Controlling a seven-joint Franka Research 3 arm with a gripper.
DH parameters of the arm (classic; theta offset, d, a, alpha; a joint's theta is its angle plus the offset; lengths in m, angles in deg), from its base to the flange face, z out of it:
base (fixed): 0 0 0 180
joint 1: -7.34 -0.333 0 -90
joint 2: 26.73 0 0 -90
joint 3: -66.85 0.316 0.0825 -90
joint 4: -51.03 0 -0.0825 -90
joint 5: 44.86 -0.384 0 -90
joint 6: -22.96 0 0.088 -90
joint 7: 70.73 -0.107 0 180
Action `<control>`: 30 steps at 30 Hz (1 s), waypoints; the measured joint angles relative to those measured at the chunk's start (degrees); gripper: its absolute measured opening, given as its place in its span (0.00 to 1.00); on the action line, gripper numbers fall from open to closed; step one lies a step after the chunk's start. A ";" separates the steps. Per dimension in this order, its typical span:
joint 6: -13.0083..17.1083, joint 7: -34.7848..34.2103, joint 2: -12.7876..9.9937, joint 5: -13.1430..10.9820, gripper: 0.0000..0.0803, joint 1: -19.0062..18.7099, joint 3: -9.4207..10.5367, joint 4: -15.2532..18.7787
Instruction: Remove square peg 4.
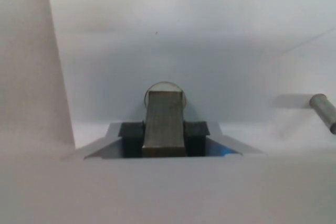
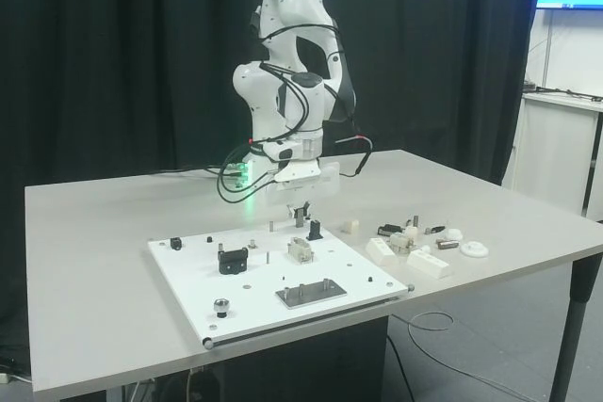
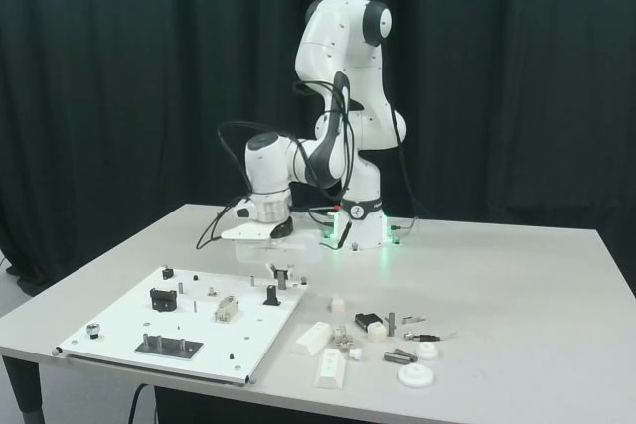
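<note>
In the wrist view the square peg (image 1: 165, 125), a grey metal bar, stands between my two black fingertips, which press on its sides. My gripper (image 1: 165, 139) is shut on it. Past the peg's far end a round rim shows on the white board (image 1: 173, 40). From the first room view the gripper (image 2: 300, 216) is low over the far edge of the white board (image 2: 188, 280). The second room view shows the gripper (image 3: 283, 276) there too, with the peg (image 3: 283, 283) a short grey stub under it. Whether the peg's end still touches the board I cannot tell.
A grey round pin (image 1: 324, 110) stands on the board near the gripper. The board also carries black fixtures (image 2: 232, 260), a grey plate with pins (image 2: 310, 294) and a small knob (image 2: 221, 306). Loose white and black parts (image 2: 415, 244) lie on the table beside the board.
</note>
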 joint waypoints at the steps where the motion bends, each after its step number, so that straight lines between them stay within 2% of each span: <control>1: -0.23 -0.44 0.27 0.48 0.19 -0.02 0.00 0.00; 8: -3.15 -4.09 2.68 4.48 0.19 -0.32 0.00 -0.22; 19: -7.99 -12.48 6.75 12.11 0.19 -1.06 0.07 -0.55; 24: -9.29 -14.95 7.98 13.95 0.19 -1.40 0.18 -0.57; 30: -9.93 -16.18 8.77 15.05 0.19 -1.54 0.30 -0.58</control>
